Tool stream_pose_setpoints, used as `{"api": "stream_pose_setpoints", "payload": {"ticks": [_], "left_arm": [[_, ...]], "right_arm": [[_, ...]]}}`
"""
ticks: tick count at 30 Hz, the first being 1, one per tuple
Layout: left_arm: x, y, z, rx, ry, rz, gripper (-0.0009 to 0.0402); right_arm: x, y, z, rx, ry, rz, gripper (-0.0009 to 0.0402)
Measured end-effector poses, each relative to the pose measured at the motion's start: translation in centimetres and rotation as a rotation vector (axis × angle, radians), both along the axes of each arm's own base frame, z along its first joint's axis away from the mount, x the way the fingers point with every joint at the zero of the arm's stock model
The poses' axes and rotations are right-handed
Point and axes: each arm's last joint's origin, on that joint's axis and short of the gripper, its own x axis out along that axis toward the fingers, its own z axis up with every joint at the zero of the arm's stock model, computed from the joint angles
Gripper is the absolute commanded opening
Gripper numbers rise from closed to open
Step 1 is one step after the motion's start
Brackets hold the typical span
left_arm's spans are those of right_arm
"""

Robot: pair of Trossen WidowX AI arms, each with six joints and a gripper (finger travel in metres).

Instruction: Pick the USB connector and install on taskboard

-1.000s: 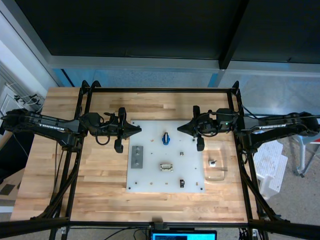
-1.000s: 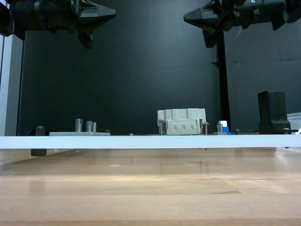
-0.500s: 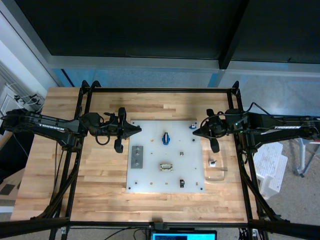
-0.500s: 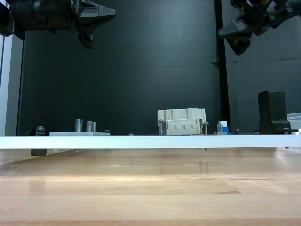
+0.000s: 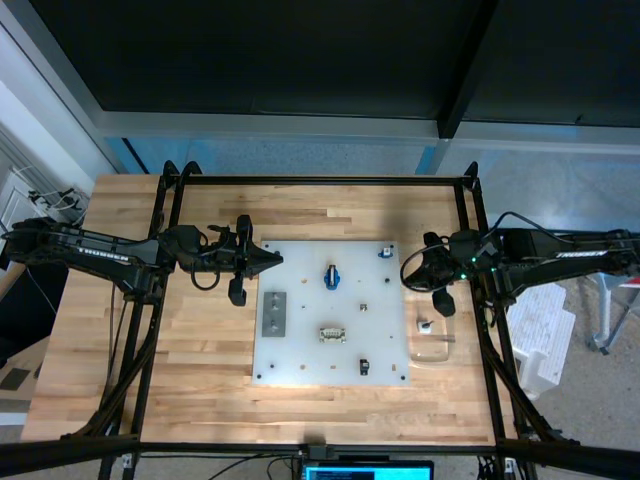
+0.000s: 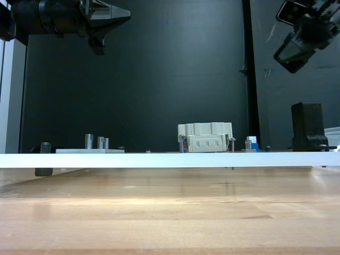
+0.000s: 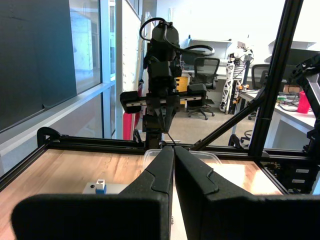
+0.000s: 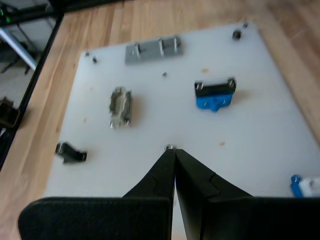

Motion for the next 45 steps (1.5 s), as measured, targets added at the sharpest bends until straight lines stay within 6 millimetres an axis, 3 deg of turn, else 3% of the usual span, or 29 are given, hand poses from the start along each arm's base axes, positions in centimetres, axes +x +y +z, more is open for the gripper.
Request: {"api": "stream_pose_setpoints", "payload": {"ticks": [7, 18, 35, 39, 45], "left_arm": [[0.0, 0.0, 0.0, 0.000, 0.000, 0.000, 0.0000], [0.0, 0.0, 0.0, 0.000, 0.000, 0.000, 0.0000], [0.0, 0.0, 0.0, 0.000, 0.000, 0.000, 0.0000], [0.0, 0.0, 0.0, 0.000, 0.000, 0.000, 0.0000], [0.0, 0.0, 0.0, 0.000, 0.000, 0.000, 0.0000]], "right_arm": [[-1.8, 0.7, 1.3, -0.071, 0.171, 0.007, 0.0000], [-4.2, 1.9, 1.5, -0.075, 0.404, 0.063, 0.0000], [-3.5, 5.3, 0.1, -0.105, 0.541, 0.060, 0.0001], [-3.3, 5.7, -0.4, -0.142, 0.557, 0.057, 0.0032], [-2.9, 6.4, -1.5, -0.151, 0.585, 0.051, 0.0115]]}}
